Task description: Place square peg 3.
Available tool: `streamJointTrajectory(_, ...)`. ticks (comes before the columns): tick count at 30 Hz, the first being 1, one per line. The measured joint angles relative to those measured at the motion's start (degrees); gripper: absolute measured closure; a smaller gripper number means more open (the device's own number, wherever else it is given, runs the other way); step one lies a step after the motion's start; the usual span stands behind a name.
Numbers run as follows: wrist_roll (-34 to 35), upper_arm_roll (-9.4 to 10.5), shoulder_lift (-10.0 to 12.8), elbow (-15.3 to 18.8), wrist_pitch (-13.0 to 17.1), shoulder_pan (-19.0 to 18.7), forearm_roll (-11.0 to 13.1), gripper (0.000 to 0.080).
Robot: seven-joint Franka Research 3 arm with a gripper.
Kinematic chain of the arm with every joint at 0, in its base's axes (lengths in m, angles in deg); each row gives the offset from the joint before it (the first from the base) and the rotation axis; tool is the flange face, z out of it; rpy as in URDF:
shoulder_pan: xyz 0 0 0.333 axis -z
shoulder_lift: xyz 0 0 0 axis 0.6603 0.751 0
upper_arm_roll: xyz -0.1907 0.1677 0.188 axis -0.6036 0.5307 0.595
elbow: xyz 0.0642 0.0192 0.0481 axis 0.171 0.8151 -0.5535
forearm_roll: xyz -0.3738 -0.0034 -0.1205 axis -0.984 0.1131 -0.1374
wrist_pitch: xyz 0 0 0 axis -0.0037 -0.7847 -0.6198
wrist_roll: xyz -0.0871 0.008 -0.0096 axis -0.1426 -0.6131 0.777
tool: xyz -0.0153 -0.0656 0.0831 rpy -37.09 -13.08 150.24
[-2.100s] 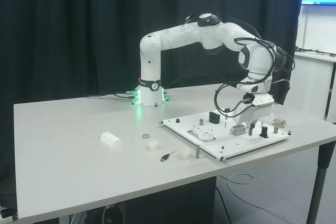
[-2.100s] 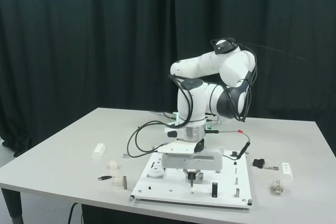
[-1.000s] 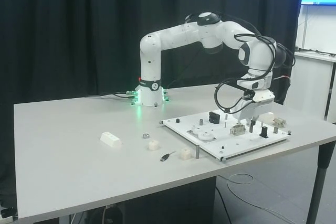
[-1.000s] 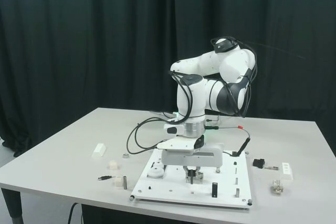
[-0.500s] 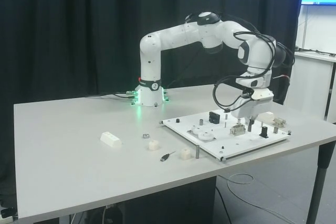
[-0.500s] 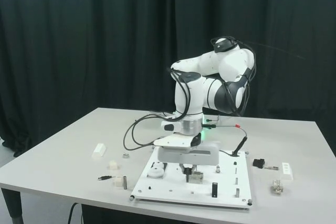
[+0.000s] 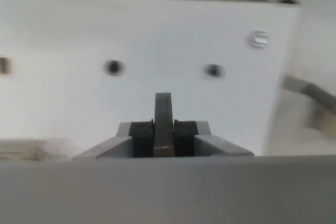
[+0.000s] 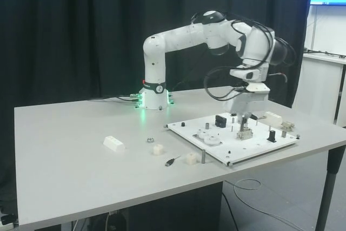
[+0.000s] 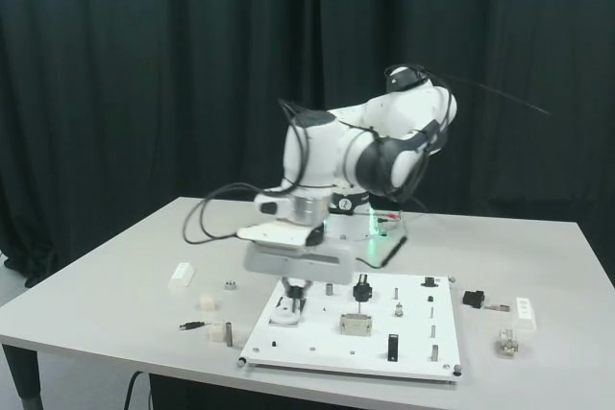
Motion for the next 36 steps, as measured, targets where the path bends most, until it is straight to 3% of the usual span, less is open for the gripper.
streamJointTrajectory(15, -15.04, -3.18, 0.66, 6.52, 0.00, 5.80, 0.63, 0.0727)
streamJointTrajectory(28, -28.70, -3.32, 2.34, 11.81, -0.01, 10.45, 6.11, 0.0727)
streamJointTrajectory(36, -32.37, -1.96, 2.95, 13.77, 0.23, 12.13, 7.65, 0.0727)
